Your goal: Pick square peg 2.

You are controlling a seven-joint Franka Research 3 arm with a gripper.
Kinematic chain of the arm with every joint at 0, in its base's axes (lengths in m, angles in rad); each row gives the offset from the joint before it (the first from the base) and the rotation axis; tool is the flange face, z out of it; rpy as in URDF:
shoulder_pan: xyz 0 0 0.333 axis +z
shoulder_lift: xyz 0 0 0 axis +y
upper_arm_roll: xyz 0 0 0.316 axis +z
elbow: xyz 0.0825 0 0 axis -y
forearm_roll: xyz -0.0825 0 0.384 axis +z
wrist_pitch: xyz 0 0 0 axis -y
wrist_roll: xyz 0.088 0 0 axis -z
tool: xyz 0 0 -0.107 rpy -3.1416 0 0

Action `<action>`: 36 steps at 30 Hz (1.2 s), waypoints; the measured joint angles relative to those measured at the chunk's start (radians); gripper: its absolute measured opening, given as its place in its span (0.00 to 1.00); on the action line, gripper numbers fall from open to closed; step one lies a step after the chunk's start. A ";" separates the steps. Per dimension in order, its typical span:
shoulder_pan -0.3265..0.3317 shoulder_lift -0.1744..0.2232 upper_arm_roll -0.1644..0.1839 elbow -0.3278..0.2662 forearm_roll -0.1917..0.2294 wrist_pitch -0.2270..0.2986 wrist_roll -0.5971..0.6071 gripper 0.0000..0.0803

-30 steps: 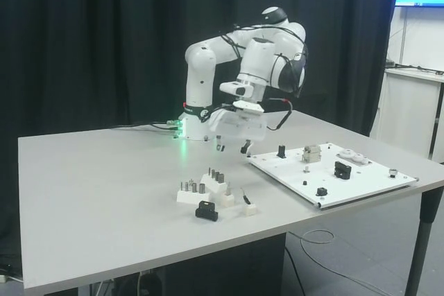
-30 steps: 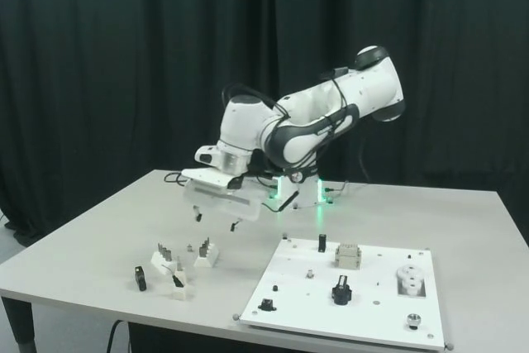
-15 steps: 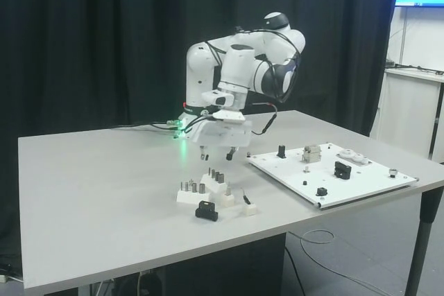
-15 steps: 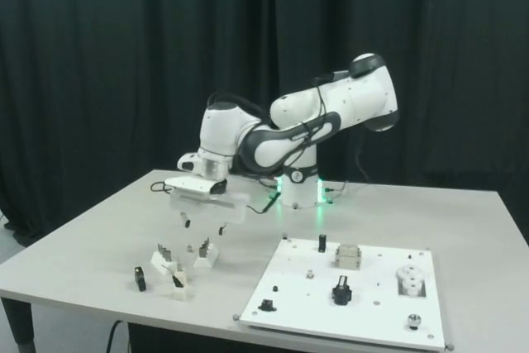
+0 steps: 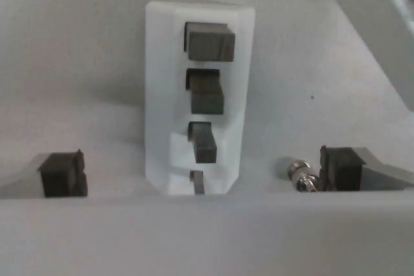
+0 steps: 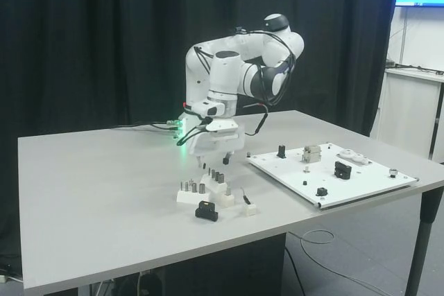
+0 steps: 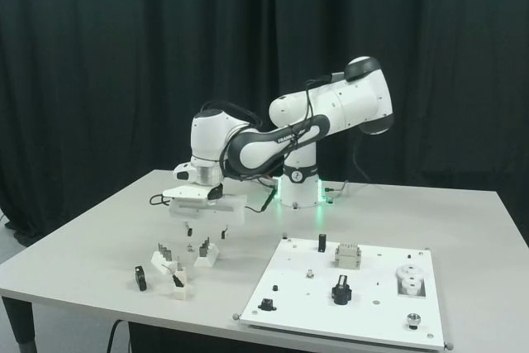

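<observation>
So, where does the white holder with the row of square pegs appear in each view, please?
Wrist view: white holder with grey square pegs, centre of the picture.
First room view: holder under the end effector.
Second room view: holder under the end effector.
Shared landmark: the end effector above it.

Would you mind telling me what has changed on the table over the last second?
The gripper swung away from the white board, across and down, and now hangs above the white peg holder, jaws open, holding nothing. The holders, pegs, black part and board parts stayed put.
</observation>
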 joint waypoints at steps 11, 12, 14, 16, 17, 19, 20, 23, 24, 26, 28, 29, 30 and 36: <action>-0.005 0.002 0.022 0.000 0.011 -0.001 -0.011 1.00; -0.005 0.002 0.023 0.000 0.012 -0.001 -0.011 1.00; -0.005 0.003 0.025 0.000 0.012 -0.001 -0.011 1.00; -0.005 0.005 0.026 0.001 0.012 -0.001 -0.011 1.00; -0.005 0.006 0.026 0.001 0.012 -0.001 -0.011 1.00; -0.006 0.007 0.028 0.002 0.012 -0.001 -0.011 1.00; -0.006 0.008 0.029 0.002 0.012 -0.001 -0.011 1.00; -0.008 0.008 0.032 0.003 0.012 -0.001 -0.011 1.00; -0.009 0.008 0.033 0.004 0.013 -0.001 -0.011 1.00; -0.011 0.008 0.035 0.006 0.013 0.000 -0.011 1.00; -0.012 0.008 0.036 0.007 0.013 0.000 -0.011 1.00; -0.013 0.009 0.037 0.008 0.014 0.000 -0.011 1.00; -0.014 0.009 0.037 0.009 0.014 0.000 -0.011 1.00; -0.021 0.009 0.040 0.015 0.014 0.000 -0.011 1.00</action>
